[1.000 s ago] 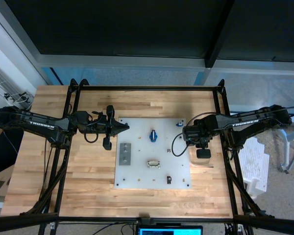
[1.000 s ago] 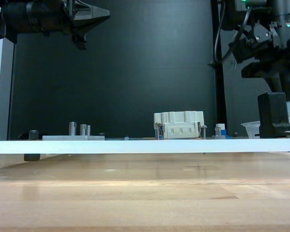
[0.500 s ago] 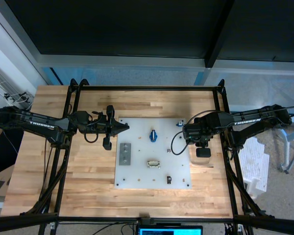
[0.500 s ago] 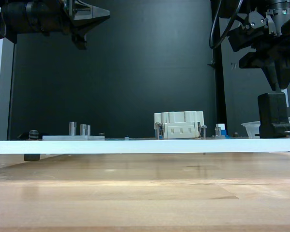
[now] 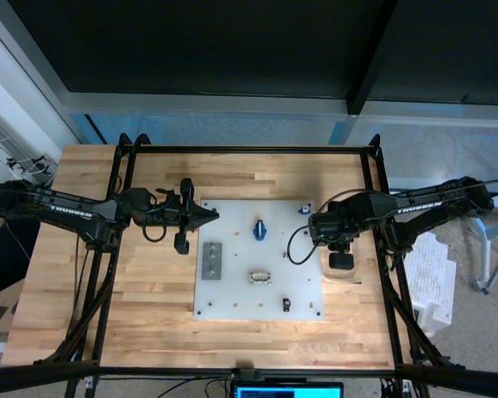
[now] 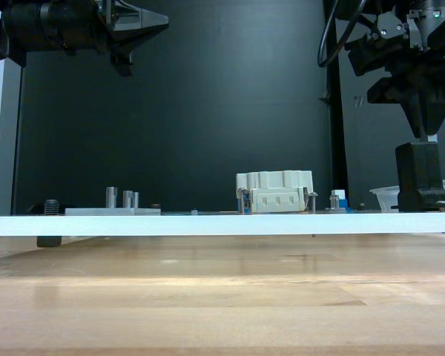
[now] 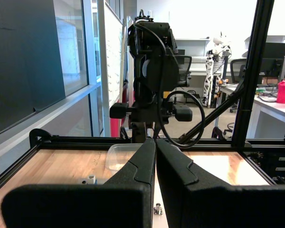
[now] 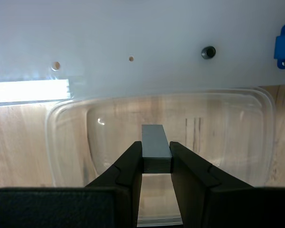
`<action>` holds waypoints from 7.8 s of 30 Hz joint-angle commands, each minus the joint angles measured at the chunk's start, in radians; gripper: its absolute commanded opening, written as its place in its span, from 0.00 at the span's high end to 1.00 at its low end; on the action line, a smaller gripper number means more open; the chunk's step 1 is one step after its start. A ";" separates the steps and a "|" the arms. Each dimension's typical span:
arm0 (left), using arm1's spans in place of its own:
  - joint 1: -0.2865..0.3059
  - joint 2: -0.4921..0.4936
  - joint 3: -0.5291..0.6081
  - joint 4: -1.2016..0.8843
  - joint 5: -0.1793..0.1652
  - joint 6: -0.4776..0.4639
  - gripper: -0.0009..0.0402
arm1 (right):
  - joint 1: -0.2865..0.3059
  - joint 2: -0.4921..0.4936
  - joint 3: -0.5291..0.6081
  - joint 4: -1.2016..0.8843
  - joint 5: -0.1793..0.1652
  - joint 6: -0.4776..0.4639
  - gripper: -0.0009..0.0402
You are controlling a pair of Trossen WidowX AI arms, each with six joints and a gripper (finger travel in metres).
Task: Pick the 16mm bar and install on taskboard
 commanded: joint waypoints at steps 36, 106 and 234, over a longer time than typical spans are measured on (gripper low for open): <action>0.000 0.000 0.000 0.000 0.000 0.000 0.98 | 0.312 0.249 0.181 0.031 0.026 0.284 0.97; 0.000 0.000 0.000 0.000 0.000 0.000 0.98 | 0.471 0.472 0.265 0.195 -0.008 0.419 0.97; 0.000 0.000 0.000 0.000 0.000 0.000 0.98 | 0.457 0.506 0.300 0.145 -0.035 0.409 0.97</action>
